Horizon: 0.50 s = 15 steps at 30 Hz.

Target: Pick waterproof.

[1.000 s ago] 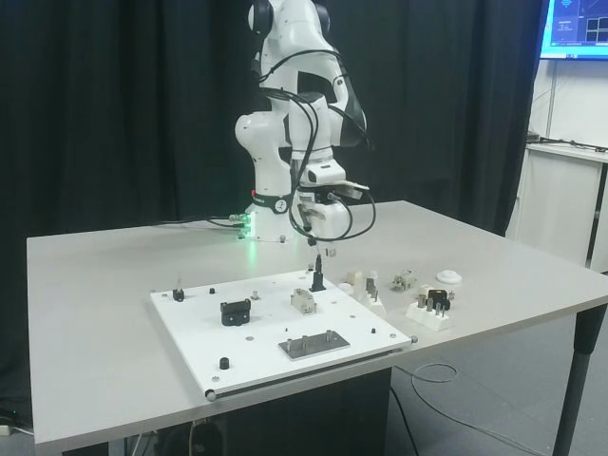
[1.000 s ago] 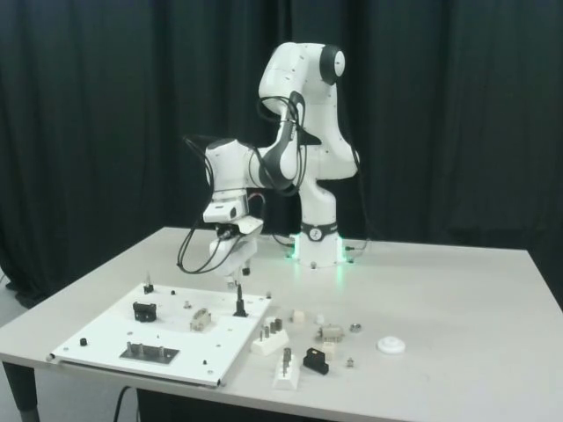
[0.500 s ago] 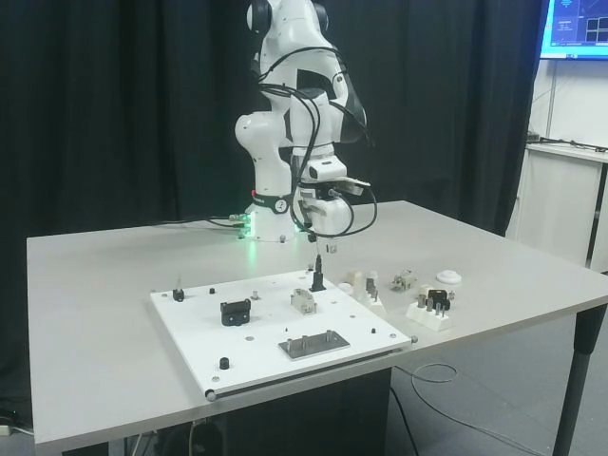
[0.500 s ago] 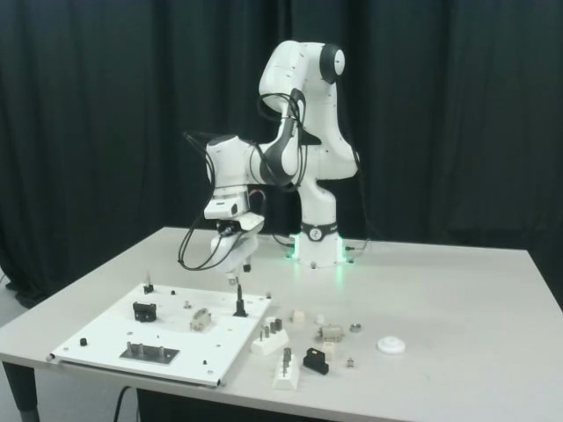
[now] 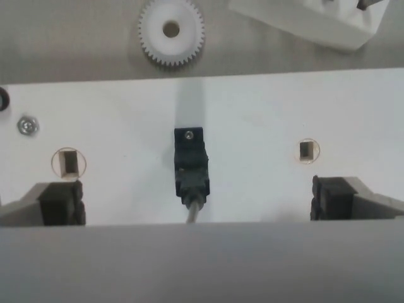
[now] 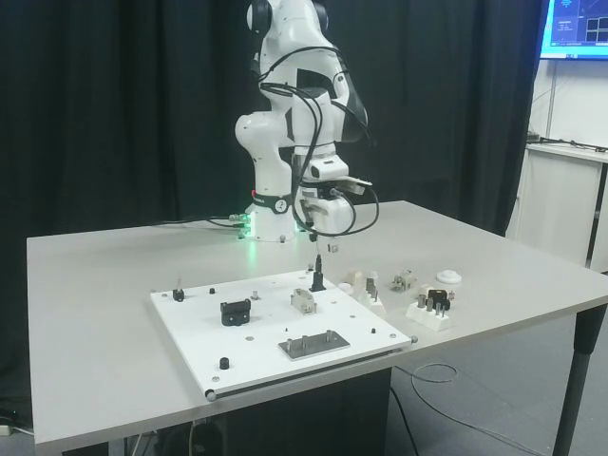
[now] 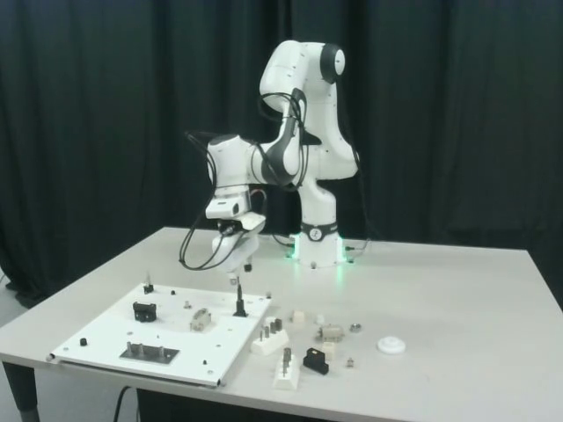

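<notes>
- The black waterproof connector (image 5: 190,165) is seen standing upright on the white board (image 5: 252,126), centred beneath the gripper (image 5: 196,201).
- The gripper is held above it, fingers (image 5: 332,197) spread wide apart, nothing clasped.
- A straight descent, judged best, would keep the connector midway between the pads before closing.
- Beyond the board's edge, a white gear (image 5: 171,30) is seen on the grey table (image 5: 76,38).
- No containers are shown.

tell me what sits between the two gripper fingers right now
In the wrist view, the black connector stands on the white board midway between the open gripper's fingers, touching neither; only bare board lies either side.
</notes>
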Each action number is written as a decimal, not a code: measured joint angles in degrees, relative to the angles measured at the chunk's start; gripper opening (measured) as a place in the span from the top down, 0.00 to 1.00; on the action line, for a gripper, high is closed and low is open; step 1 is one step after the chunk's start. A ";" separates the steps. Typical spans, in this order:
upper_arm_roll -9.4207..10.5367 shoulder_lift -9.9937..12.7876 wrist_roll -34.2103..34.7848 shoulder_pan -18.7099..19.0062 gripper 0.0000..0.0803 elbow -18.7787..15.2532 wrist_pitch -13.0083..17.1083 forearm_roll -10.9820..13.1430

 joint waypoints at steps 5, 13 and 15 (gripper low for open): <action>0.00 -0.07 0.20 0.31 0.00 0.00 -0.14 0.00; 0.01 -0.88 0.90 0.99 0.00 0.00 -2.13 0.00; 0.03 -1.23 1.24 1.23 0.00 0.00 -2.70 -0.01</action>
